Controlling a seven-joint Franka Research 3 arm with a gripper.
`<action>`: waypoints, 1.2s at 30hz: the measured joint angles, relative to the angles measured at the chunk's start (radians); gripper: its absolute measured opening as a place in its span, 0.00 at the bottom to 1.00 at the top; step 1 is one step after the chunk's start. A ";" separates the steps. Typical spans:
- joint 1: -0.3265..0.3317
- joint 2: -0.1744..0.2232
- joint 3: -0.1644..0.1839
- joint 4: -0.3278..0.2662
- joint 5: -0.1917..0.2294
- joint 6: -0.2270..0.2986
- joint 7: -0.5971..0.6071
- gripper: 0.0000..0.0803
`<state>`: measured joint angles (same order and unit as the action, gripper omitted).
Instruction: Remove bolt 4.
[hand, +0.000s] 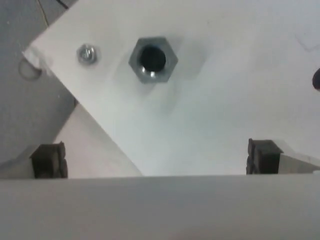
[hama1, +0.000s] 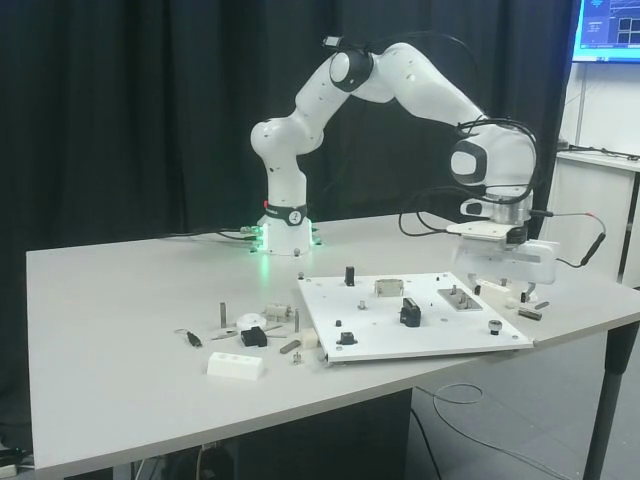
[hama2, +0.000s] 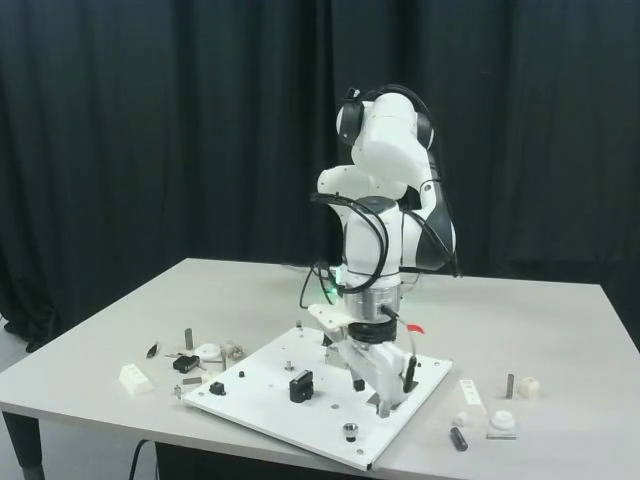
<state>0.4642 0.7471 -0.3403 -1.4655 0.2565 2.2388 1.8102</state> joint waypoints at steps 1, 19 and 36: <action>0.000 0.002 -0.001 0.001 0.000 0.005 0.012 1.00; -0.011 0.059 -0.017 0.051 0.000 0.041 0.228 1.00; -0.013 0.083 -0.033 0.070 -0.004 0.035 0.249 1.00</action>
